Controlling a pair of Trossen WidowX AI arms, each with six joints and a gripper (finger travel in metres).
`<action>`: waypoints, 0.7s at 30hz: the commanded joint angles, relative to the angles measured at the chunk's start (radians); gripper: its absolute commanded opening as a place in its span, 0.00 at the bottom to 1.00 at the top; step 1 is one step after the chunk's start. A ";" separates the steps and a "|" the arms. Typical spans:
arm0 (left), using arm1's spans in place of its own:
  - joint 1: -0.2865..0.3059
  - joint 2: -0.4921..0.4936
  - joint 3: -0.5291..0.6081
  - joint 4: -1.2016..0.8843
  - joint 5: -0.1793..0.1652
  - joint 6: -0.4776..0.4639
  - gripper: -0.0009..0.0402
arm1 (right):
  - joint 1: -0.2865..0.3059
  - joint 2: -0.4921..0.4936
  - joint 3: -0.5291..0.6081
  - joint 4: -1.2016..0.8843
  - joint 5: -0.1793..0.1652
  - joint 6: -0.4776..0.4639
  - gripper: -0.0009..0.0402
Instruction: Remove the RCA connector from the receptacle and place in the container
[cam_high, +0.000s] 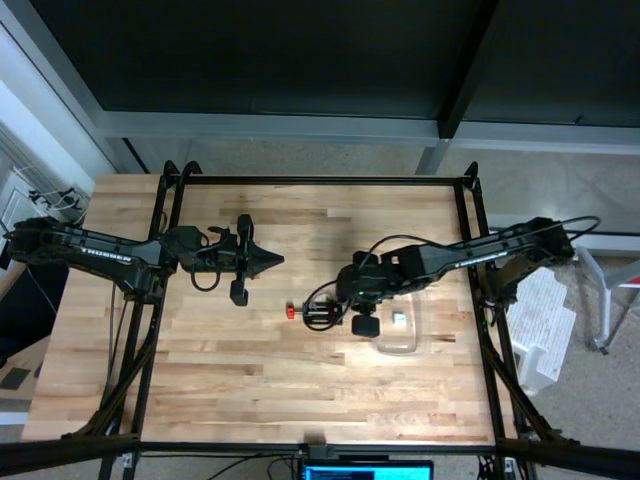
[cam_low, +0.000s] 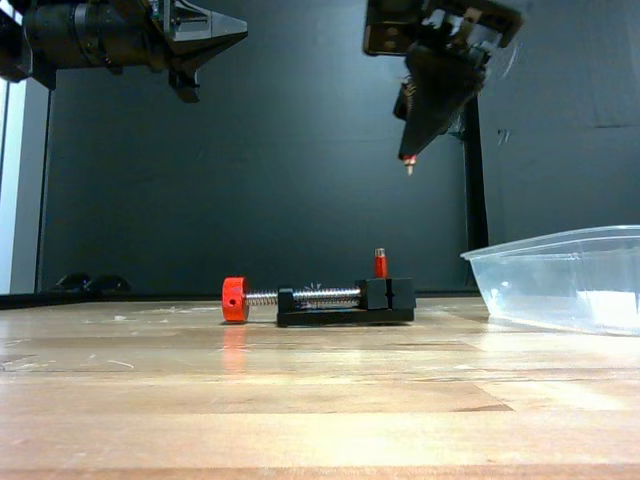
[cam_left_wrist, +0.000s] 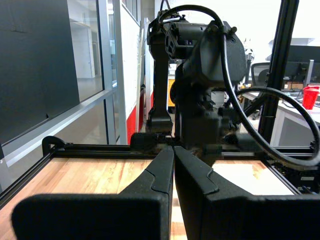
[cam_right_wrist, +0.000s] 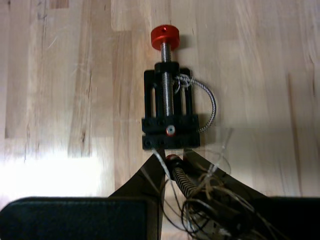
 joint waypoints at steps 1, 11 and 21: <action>0.000 0.000 0.000 0.000 0.000 0.000 0.02 | 0.004 -0.050 -0.058 -0.001 0.001 0.008 0.02; 0.000 0.000 0.000 0.000 0.000 0.000 0.02 | 0.010 -0.217 -0.286 0.021 0.001 0.027 0.02; 0.000 0.000 0.000 0.000 0.000 0.000 0.02 | 0.019 -0.335 -0.489 0.022 0.001 0.093 0.02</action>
